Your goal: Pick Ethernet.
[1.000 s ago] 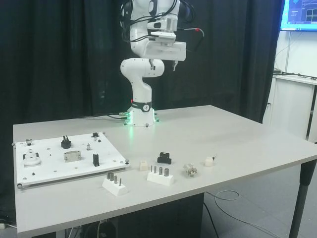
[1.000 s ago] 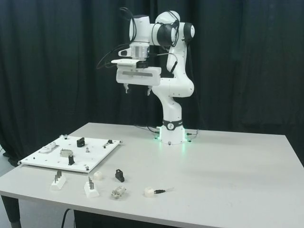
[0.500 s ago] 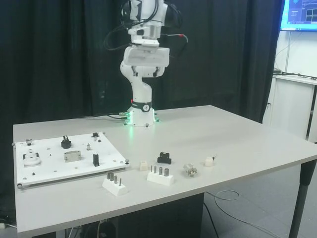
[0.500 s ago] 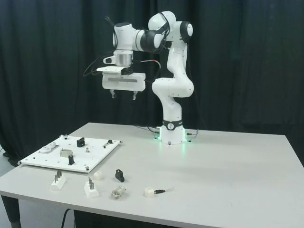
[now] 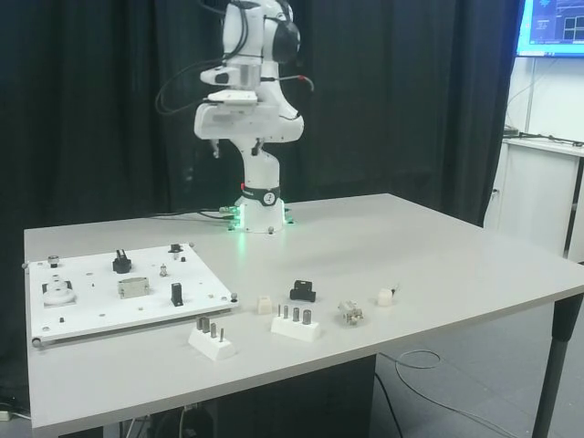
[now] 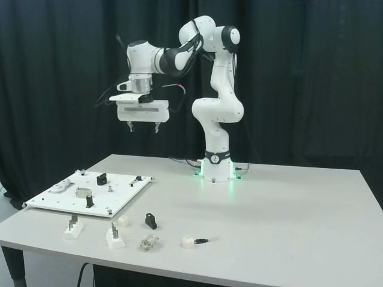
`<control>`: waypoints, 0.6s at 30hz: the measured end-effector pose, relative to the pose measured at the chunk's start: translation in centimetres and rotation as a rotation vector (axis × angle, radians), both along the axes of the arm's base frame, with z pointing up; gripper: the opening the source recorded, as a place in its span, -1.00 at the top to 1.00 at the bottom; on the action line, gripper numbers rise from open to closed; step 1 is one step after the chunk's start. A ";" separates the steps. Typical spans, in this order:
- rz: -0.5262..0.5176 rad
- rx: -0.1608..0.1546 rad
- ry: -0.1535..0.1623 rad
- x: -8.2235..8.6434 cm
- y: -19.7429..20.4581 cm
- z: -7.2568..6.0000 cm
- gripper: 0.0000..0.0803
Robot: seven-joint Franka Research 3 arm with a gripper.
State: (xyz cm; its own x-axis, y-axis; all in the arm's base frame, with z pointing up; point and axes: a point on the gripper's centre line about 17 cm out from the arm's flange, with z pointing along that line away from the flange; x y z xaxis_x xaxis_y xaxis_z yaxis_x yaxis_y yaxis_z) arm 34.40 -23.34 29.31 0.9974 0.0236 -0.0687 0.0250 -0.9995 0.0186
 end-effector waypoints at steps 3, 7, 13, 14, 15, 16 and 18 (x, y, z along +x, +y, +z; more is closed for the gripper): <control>0.006 0.008 0.001 -0.7 -1.0 -0.8 -0.99; 0.014 0.017 0.001 -1.7 -2.2 -1.8 -0.99; 0.021 0.028 -0.005 -3.1 -4.1 -3.3 -0.99; 0.020 0.030 -0.007 -3.3 -4.3 -3.6 -0.99; 0.018 0.032 -0.009 -3.5 -4.6 -3.8 -0.99; 0.015 0.034 -0.010 -3.7 -4.9 -4.1 -0.99; 0.004 0.037 -0.014 -4.1 -5.5 -4.6 -0.99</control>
